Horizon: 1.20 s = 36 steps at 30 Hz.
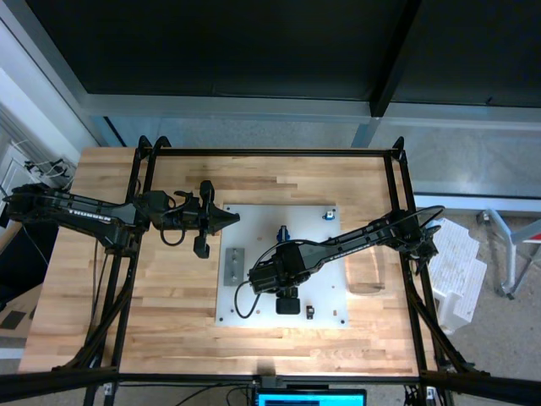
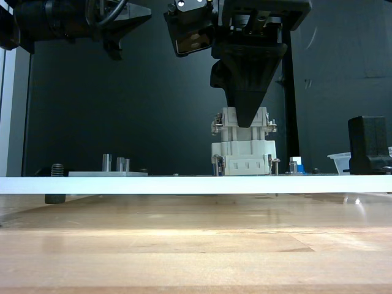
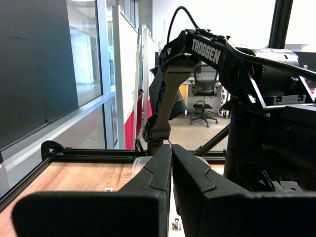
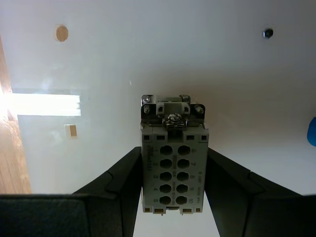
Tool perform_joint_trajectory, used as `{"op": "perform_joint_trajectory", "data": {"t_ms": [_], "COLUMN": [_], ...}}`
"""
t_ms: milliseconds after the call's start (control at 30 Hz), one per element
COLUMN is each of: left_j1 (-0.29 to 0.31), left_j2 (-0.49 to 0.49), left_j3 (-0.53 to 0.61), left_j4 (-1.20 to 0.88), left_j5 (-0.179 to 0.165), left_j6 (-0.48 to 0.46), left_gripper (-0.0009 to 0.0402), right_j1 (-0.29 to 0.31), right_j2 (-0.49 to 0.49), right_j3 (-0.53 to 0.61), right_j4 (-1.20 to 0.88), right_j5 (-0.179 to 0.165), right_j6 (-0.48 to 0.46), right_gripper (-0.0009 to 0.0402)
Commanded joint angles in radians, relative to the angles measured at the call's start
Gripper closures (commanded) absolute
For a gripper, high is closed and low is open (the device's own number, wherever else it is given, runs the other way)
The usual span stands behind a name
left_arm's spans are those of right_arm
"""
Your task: Pick the HAN10E connector and install on the hub
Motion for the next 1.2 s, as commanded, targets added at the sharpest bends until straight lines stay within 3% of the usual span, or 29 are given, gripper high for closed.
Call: {"op": "perform_joint_trajectory", "data": {"t_ms": [33,833,1200], "left_j1": [0.000,0.000,0.000], "left_j2": [0.000,0.000,0.000], "left_j3": [0.000,0.000,0.000], "left_j4": [0.000,0.000,0.000], "left_j5": [0.000,0.000,0.000], "left_j6": [0.000,0.000,0.000], "left_gripper": [0.0393,0.0393,0.0393], "right_j1": [0.000,-0.002,-0.013], "right_j2": [0.001,0.001,0.001], "right_j3": [0.000,-0.001,-0.059], "right_j4": [-0.006,0.024,0.068], "right_j5": [-0.008,-0.007,-0.008], "right_j6": [0.000,-0.037,-0.046], "right_gripper": [0.0384,0.0384,0.0384]}}
